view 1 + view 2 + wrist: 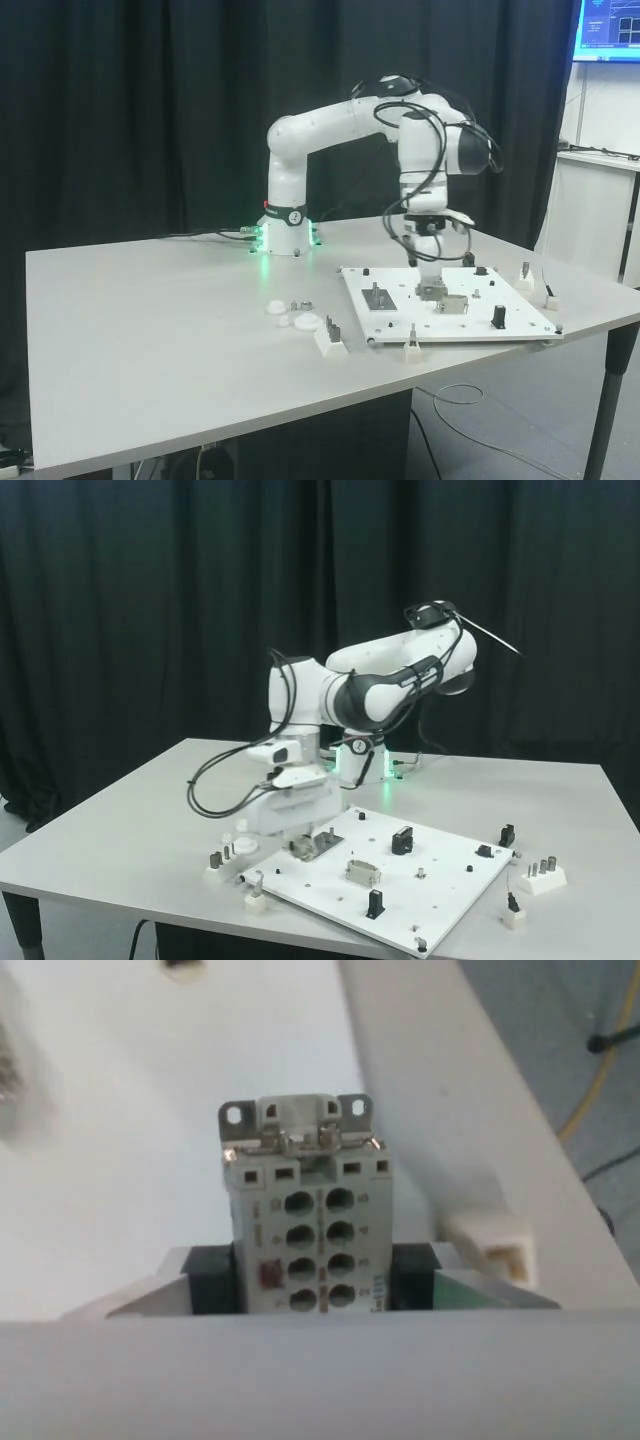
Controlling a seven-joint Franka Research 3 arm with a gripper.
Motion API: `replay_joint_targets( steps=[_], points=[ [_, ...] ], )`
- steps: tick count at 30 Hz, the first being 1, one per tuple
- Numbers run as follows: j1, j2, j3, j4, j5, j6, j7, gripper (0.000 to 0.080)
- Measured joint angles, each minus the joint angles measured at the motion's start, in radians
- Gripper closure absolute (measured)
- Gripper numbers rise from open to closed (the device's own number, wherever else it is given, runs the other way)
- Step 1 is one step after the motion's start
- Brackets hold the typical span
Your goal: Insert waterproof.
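Pincer [312,1285] grasps grey connector [305,1230]; its terminals numbered, digits mostly illegible.

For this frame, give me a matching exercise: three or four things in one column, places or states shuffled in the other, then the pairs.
Things:
1. grey multi-pin waterproof connector
2. white square assembly board
3. green light ring at the arm's base
4. small white round parts

Places or states:
A. lit, at the table's far side
B. on the bare table beside the board
C. held in the gripper
D. flat under the gripper

Pairs: 1-C, 2-D, 3-A, 4-B
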Motion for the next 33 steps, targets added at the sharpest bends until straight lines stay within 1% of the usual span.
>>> replay_joint_targets(
  steps=[9,19,24,33],
  points=[
    [0.055,0.009,0.001,0.006,-0.032,-0.03,-0.001,0.0481],
    [0.109,0.01,0.001,0.001,-0.056,-0.033,0.001,0.0481],
    [0.135,0.013,0.0,-0.016,-0.062,-0.027,0.001,0.0481],
    [0.188,0.026,0.0,-0.067,-0.062,0.006,0.001,0.0481]
  ],
)
